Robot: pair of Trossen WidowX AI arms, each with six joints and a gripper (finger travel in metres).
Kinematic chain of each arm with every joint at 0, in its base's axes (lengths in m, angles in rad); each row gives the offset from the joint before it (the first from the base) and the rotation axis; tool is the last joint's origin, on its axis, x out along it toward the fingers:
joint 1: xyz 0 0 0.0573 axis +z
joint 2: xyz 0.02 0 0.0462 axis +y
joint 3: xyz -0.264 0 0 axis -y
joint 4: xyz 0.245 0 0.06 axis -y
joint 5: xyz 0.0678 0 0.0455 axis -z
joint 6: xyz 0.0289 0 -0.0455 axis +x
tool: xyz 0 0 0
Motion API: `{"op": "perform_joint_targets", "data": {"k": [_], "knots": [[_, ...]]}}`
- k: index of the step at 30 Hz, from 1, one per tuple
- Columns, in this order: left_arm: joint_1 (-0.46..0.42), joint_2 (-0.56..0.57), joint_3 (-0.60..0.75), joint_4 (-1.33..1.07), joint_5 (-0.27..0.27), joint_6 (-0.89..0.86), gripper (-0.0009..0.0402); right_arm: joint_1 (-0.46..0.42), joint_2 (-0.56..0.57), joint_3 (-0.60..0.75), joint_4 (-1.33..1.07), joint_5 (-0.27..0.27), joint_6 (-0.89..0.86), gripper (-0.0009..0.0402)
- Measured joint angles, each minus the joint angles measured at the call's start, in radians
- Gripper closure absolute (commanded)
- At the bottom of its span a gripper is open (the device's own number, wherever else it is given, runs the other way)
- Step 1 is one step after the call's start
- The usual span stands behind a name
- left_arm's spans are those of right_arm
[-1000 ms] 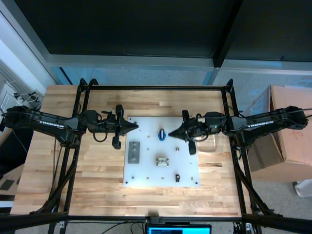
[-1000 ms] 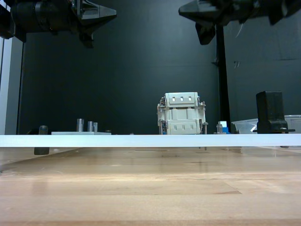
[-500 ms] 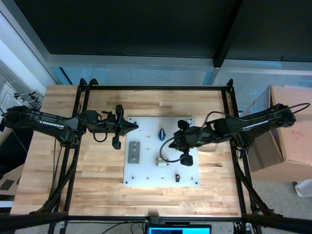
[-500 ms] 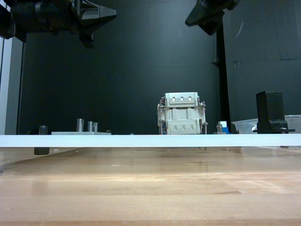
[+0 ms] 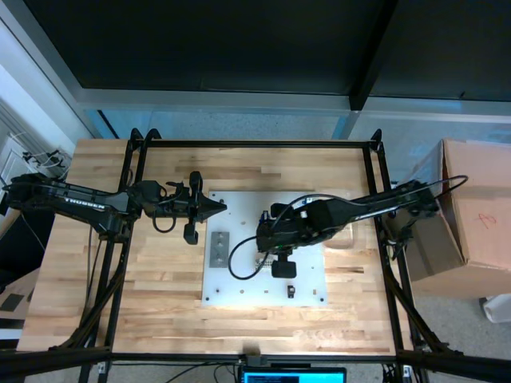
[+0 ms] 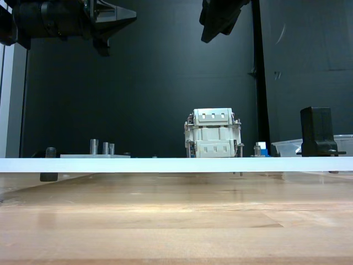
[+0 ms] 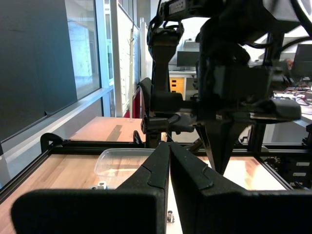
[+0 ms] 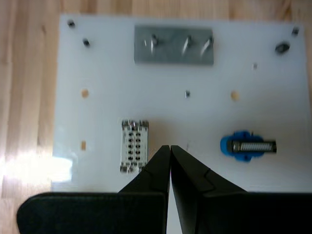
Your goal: Remove the HAN10E connector from the taskboard and place in the container
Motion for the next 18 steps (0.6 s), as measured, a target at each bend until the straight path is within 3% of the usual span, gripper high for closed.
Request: {"op": "perform_joint_targets", "data": {"k": [6, 8, 18], "knots": [[0.0, 0.0, 0.0, 0.0, 0.0, 0.0, 0.0393, 0.001, 0.119, 0.153, -0.178, -0.01, 0.024, 0.0388], [0.0, 0.0, 0.0, 0.0, 0.0, 0.0, 0.0393, 0.001, 0.151, 0.194, -0.226, -0.04, 0.031, 0.0372], [0.0, 0.0, 0.0, 0.0, 0.0, 0.0, 0.0393, 0.007, 0.201, 0.234, -0.229, -0.061, 0.06, 0.0209]]}}
